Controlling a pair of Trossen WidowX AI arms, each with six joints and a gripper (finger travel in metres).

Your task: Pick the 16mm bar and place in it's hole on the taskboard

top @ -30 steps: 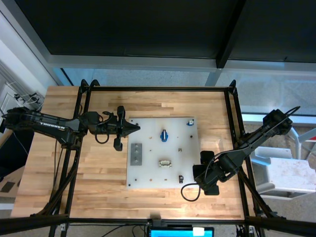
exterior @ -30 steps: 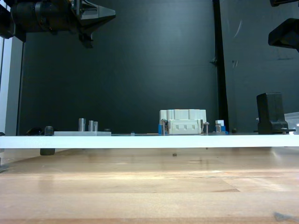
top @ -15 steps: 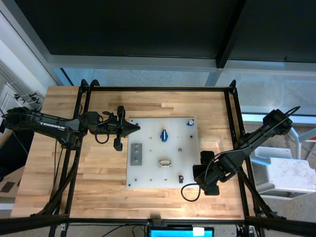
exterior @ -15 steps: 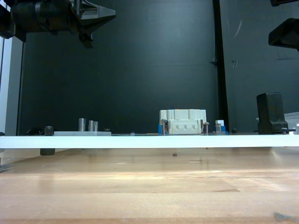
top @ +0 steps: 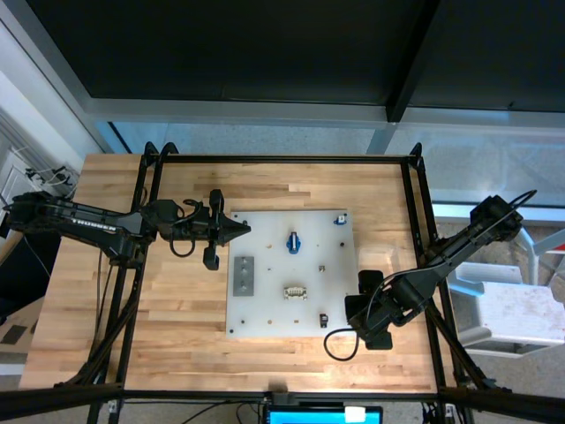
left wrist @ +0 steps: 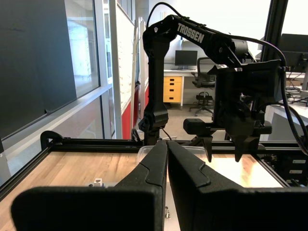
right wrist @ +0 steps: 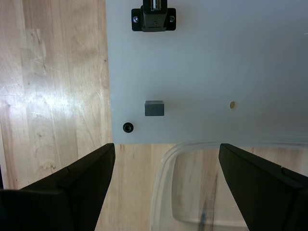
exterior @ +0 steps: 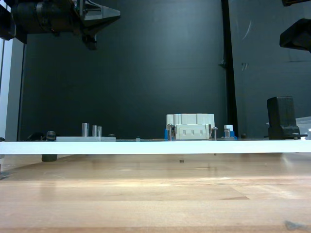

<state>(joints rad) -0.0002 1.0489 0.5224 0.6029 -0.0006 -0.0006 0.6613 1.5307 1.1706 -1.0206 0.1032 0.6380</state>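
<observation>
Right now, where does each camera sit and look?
High: above the near edge, looking down; left gripper by the board's left edge, right gripper by its right.
Low: table height, looking level; left gripper high.
Left wrist: along shut fingers toward the right arm.
Right wrist: down between open fingers onto the board.
High and low share the grey peg block; cannot tell the 16mm bar.

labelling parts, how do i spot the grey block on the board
Find the white board mid-table, between the shut left pincer by its far-left corner and the open right pincer by its near-right corner. On its left half lies the grey block, the only long grey slab, with short metal pegs standing in it.
</observation>
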